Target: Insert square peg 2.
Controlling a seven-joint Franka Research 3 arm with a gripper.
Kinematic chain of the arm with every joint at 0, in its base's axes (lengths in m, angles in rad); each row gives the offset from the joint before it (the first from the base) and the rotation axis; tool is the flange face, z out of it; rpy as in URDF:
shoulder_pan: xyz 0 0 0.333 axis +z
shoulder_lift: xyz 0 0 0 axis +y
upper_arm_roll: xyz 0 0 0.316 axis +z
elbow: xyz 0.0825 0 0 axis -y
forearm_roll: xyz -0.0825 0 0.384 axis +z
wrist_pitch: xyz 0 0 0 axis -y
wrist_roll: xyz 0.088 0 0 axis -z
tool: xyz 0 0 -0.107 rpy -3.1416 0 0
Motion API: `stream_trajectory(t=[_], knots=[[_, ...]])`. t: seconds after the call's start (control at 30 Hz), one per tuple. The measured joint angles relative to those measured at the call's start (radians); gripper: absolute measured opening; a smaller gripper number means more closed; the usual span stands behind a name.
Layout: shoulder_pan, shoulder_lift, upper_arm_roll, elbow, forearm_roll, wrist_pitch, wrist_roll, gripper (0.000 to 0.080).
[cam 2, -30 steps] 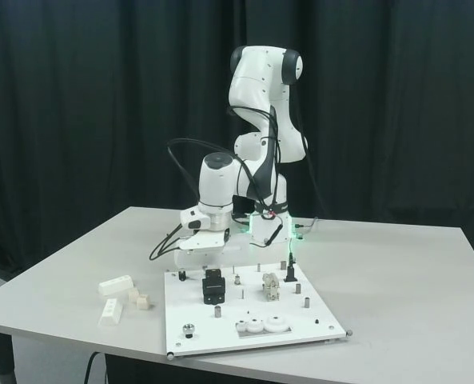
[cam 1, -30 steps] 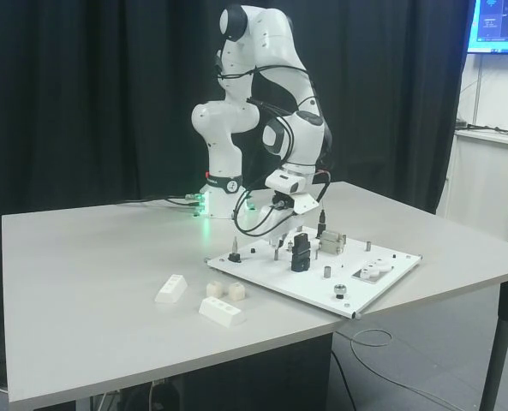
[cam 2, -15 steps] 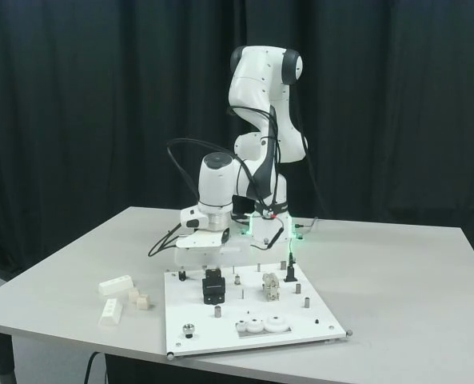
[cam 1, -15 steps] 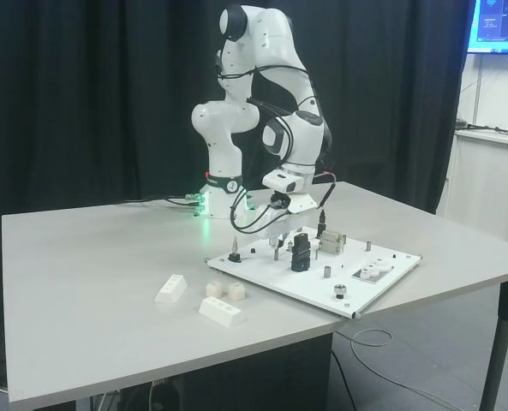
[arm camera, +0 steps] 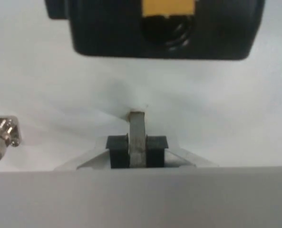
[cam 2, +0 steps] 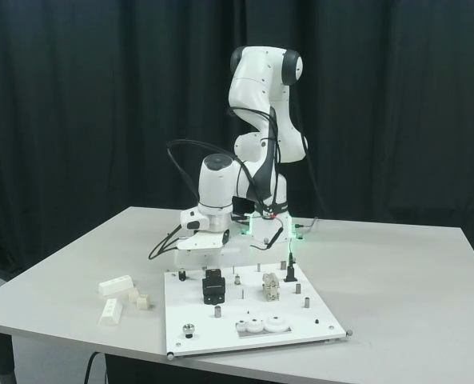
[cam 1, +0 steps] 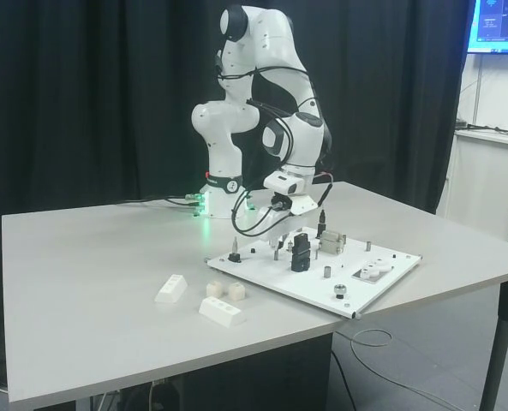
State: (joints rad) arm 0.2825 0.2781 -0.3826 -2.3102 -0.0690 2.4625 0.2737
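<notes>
One peg, clamped between both fingers, pointing straight down at the board.

Wrist view: I see the square peg [arm camera: 137,137] standing between the two black fingertips [arm camera: 117,151], which close narrow on its sides; its long axis runs on past the gripper [arm camera: 137,152] toward the white board [arm camera: 217,114], and its free end sits at a small mark I take for the hole. A black block [arm camera: 164,26] lies beyond it, a metal connector [arm camera: 2,140] off to one side.
First room view: I find the gripper [cam 1: 277,242] low over the board's [cam 1: 382,287] rear part, just behind the black block [cam 1: 300,253]; the peg itself I cannot make out.
Second room view: the gripper [cam 2: 197,264] hangs over the board's [cam 2: 300,336] far edge, on the side toward the white blocks [cam 2: 115,285] lying on the table [cam 2: 412,304]. I judge only a straight descent remains.
</notes>
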Motion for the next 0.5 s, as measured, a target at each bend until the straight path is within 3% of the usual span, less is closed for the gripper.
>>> stream_trajectory(t=[0.5], knots=[[0.000,-0.001,0.001,0.000,0.000,0.001,-0.026,0.0070]])
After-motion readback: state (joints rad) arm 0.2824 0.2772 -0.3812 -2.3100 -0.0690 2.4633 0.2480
